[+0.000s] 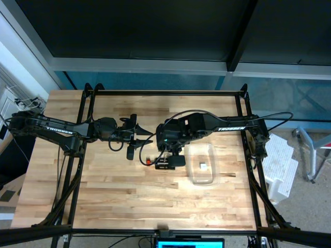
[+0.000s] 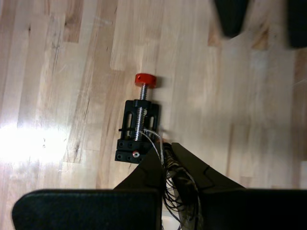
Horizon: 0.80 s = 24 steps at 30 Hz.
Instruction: Pick the rca connector and install on the hub
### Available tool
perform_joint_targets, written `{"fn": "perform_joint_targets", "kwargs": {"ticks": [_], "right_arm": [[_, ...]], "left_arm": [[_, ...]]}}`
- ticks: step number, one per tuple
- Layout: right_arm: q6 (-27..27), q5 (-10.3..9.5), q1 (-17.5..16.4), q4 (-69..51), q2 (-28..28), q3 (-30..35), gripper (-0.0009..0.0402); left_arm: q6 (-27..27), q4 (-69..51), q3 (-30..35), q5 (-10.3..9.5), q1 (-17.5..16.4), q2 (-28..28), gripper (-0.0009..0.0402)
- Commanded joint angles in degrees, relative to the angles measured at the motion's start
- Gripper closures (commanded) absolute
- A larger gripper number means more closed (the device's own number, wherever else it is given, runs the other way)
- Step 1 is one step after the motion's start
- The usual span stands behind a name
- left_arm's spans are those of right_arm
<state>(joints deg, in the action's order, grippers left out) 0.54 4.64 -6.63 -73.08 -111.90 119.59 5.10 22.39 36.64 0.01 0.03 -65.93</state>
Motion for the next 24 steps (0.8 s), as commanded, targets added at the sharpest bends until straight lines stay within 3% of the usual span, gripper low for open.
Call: {"fn": "perform_joint_targets", "kwargs": {"ticks": [1, 12, 24], "right_arm": [[-0.94, -0.15, -0.55, 2.43, 0.07, -3.13, 0.0393], [-2.25, -0.13, -1.64, 11.26, 2.64, -14.38, 0.0393], [-2.67, 0.31, -2.01, 14.38, 2.84, -19.78, 0.0393]], "left_arm": [[-0.07, -0.09, 0.04, 0.44, 0.0, 0.0, 0.0252], [0.15, -0.2, 0.04, 1.42, 0.0, -0.04, 0.0252], [0.13, -0.22, 0.04, 1.4, -0.02, -0.07, 0.0253]]}}
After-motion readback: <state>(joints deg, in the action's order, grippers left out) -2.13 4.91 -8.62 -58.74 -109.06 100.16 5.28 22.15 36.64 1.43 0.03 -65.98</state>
